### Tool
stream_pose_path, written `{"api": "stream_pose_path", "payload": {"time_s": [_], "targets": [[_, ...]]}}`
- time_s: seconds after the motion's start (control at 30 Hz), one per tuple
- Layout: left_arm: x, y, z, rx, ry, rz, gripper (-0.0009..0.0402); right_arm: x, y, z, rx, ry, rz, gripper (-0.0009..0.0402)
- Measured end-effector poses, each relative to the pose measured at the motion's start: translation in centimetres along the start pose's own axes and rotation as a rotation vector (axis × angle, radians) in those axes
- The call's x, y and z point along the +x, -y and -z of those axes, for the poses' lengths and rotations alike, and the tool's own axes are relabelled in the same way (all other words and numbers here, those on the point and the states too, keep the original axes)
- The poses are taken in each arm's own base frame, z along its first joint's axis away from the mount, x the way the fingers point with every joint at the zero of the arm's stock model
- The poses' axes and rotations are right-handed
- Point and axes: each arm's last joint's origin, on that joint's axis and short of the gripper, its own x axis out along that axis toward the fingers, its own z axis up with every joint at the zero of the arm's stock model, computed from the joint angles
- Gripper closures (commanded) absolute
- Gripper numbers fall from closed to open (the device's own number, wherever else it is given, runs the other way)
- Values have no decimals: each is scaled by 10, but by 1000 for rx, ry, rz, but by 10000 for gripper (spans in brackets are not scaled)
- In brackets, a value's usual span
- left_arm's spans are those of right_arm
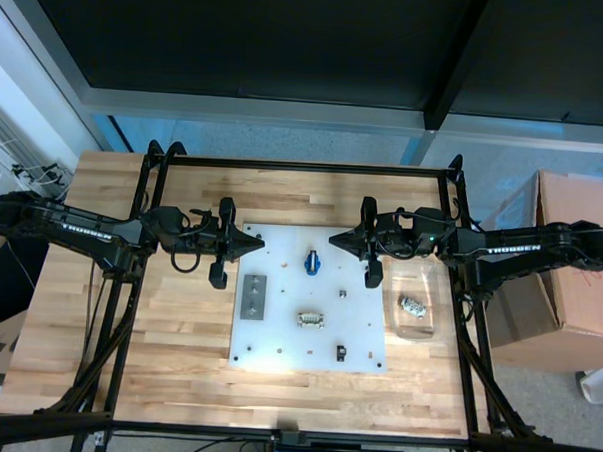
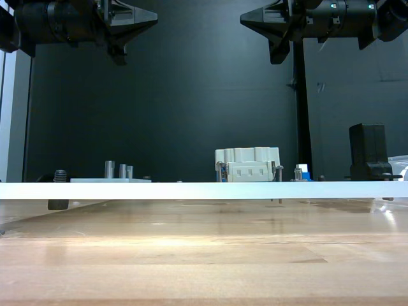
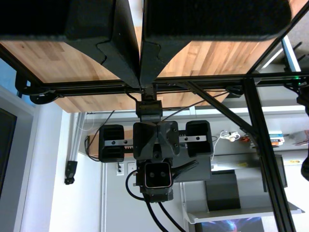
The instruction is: Remove the HAN10E connector from the taskboard and place in the container
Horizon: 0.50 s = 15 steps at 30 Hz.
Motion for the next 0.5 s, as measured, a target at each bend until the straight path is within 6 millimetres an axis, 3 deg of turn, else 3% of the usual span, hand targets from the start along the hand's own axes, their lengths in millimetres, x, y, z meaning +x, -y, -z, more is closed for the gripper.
{"api": "stream_pose_path", "payload": {"time_s": [0.5], "targets": [[0, 0, 0, 0, 0, 0, 393, 0, -1, 0, 0, -3, -27, 393]]}}
